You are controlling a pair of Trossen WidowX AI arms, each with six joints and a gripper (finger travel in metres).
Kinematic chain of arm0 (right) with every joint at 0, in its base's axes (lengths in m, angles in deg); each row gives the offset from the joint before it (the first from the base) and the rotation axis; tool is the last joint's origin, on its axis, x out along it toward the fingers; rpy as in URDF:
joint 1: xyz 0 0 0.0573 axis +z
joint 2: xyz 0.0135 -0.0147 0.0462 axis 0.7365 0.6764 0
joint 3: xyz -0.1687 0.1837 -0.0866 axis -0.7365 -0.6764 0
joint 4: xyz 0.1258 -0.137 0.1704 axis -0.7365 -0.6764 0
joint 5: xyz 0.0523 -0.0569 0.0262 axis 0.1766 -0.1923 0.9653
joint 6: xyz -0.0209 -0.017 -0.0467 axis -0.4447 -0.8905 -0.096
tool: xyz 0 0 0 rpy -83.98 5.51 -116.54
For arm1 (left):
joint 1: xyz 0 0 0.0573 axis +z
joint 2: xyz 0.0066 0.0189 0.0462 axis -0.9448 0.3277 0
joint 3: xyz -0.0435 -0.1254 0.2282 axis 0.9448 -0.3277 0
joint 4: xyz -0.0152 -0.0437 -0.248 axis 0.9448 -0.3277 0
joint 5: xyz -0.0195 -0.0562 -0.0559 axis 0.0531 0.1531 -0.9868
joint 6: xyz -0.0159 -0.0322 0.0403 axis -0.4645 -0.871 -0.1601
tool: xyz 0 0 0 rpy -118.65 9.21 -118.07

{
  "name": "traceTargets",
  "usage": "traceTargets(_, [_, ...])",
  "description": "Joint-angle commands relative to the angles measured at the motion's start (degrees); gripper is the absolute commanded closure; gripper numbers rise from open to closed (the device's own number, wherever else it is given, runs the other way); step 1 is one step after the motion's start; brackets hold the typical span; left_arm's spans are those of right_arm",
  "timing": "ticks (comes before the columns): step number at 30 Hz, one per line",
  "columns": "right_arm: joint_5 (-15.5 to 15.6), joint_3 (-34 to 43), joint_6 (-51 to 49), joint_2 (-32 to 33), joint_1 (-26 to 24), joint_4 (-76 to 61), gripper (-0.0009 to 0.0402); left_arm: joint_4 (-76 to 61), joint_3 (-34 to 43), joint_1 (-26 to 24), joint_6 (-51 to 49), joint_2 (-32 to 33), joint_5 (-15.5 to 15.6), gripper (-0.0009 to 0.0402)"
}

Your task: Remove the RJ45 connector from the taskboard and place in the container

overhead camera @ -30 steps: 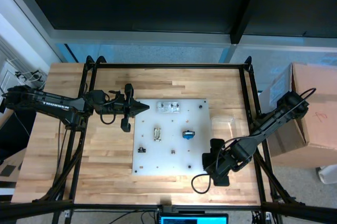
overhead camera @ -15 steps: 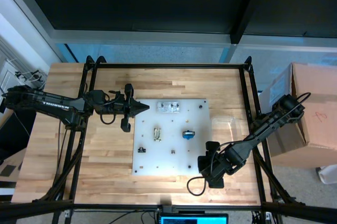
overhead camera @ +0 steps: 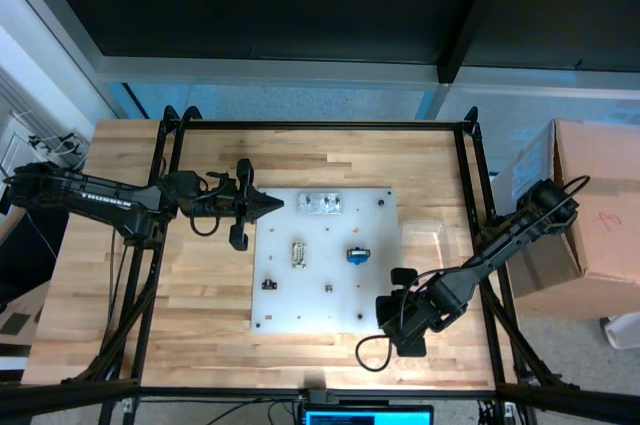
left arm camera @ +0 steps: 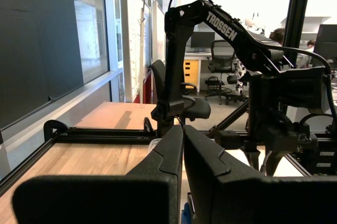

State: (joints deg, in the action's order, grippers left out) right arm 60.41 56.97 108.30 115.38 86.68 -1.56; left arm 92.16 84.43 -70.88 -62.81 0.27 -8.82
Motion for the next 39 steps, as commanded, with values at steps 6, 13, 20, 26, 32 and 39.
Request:
traceTargets(6, [0.0,0.0,0.0,0.0,0.0,-0.1,0.0373,0.0,0.0,0.0,0.0,0.0,0.0,0.0393])
traceTargets(13, [0.1,0.0,0.0,-0.1,0.0,-0.1,0.0393,0.0,0.0,0.0,0.0,0.0,0.0,0.0393])
traceTargets(20, [0.1,0.3,-0.2,-1.1,0.0,-0.2,0.0393,0.0,0.0,0.0,0.0,0.0,0.0,0.0393])
traceTargets(26, [0.1,0.4,-0.3,-2.2,0.0,-0.6,0.0393,0.0,0.0,0.0,0.0,0.0,0.0,0.0393])
traceTargets(32, [0.1,0.4,-0.3,-4.2,-0.1,-1.4,0.0393,0.0,0.0,0.0,0.0,0.0,0.0,0.0393])
traceTargets(39, [-1.1,0.2,-0.3,-10.2,-1.4,-6.6,0.0393,0.0,0.0,0.0,0.0,0.0,0.0,0.0393])
